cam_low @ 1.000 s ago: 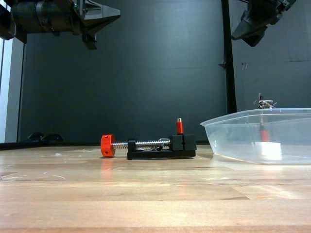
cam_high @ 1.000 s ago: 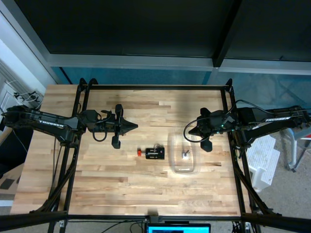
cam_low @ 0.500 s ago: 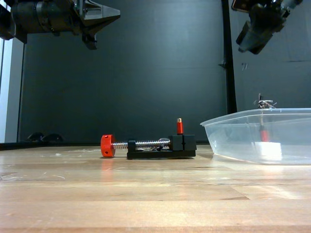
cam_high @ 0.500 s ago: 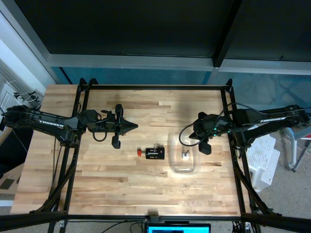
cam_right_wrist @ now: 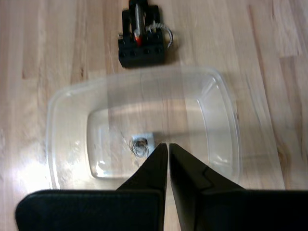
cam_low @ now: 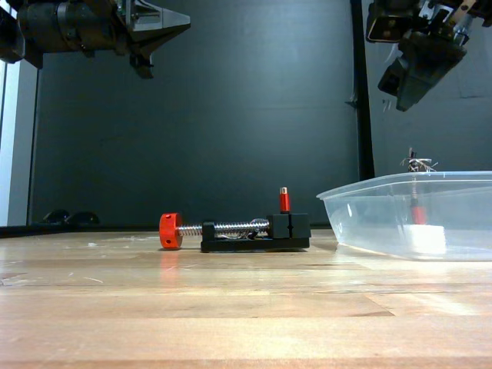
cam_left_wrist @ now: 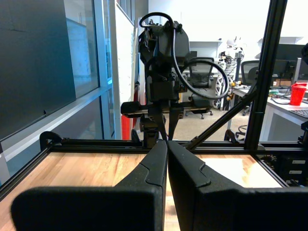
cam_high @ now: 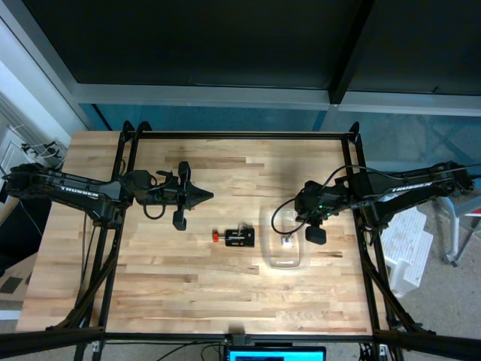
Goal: Pick the rca connector and install on the hub
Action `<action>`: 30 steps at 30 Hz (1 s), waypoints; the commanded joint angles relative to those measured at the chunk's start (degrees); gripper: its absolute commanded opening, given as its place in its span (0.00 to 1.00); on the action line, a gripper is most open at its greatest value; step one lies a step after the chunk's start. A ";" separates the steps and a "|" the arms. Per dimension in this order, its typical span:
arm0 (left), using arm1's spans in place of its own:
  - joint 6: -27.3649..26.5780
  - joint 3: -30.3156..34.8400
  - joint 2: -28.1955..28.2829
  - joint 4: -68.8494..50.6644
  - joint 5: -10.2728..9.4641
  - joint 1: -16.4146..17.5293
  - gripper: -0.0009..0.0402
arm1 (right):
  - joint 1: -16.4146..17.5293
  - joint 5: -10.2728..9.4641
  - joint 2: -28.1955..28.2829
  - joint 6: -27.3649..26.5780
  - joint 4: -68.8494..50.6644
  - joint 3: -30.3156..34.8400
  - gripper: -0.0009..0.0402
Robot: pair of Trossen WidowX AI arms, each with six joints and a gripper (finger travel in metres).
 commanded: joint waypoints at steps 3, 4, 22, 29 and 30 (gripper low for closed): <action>0.02 0.00 0.02 0.02 0.02 0.02 0.02 | 0.52 0.52 1.64 1.31 -1.42 -0.02 0.18; 0.02 0.00 0.02 0.02 0.02 0.00 0.02 | 0.74 0.55 2.14 1.66 -1.40 0.04 0.21; 0.02 0.00 0.02 0.04 0.02 0.00 0.02 | 4.70 0.52 11.76 2.14 -8.00 5.51 0.43; 0.02 0.00 0.02 0.04 0.02 0.00 0.02 | 4.85 0.52 12.59 2.58 -8.02 5.51 0.43; 0.02 0.00 0.02 0.02 0.02 0.00 0.02 | 4.87 0.52 12.59 2.58 -8.00 5.51 0.43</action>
